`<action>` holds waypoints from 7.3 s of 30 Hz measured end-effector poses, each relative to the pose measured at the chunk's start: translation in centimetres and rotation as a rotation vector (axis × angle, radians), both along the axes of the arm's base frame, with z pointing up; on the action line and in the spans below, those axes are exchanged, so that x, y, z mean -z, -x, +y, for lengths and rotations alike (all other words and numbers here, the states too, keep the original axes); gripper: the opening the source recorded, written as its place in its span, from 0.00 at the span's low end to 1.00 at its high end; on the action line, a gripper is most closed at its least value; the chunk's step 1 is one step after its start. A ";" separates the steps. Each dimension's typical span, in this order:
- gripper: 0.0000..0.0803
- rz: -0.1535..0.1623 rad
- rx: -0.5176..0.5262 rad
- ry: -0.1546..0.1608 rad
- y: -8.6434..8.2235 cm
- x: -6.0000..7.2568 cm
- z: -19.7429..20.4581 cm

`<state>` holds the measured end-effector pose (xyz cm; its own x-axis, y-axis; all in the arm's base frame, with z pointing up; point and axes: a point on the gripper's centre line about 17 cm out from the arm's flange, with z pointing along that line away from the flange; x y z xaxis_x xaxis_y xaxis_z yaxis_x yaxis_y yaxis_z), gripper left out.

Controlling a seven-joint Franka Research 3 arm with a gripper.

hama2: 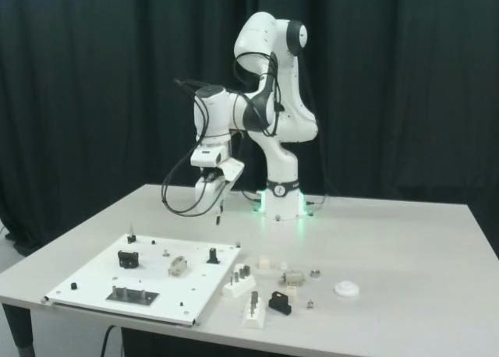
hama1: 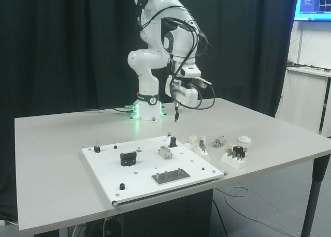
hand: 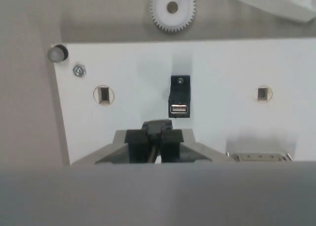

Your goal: Insert USB.

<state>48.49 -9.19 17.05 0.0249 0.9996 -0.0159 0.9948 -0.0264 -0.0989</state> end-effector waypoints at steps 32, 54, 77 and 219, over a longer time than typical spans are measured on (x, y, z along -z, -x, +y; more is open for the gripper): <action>0.06 -0.028 0.026 -0.130 -1.8 1.2 -2.5; 0.06 -0.005 -0.002 -0.145 -2.6 2.4 -2.6; 0.06 -0.007 -0.005 -0.157 -3.1 2.9 -2.5; 0.06 -0.011 0.047 -0.200 -1.4 5.8 -2.1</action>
